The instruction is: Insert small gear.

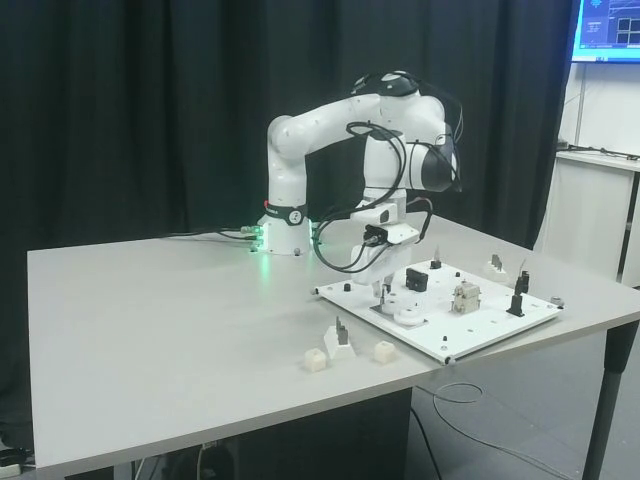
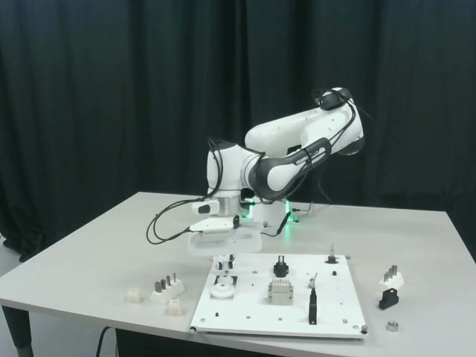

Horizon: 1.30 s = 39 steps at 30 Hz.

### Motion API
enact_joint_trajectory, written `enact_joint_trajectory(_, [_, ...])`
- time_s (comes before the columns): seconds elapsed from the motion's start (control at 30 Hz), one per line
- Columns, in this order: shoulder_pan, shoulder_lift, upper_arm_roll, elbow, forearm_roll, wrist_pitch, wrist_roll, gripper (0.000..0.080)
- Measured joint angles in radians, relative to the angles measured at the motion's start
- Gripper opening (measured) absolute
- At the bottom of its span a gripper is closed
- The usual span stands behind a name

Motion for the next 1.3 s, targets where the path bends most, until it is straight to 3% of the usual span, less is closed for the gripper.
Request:
enact_joint_trajectory(0.83, [0.005, -0.001, 0.008, -0.045, 0.078, 0.01, -0.063, 0.0196])
enact_joint_trajectory(1.3, [0.031, -0.001, 0.006, -0.057, 0.081, 0.011, -0.085, 0.0196])
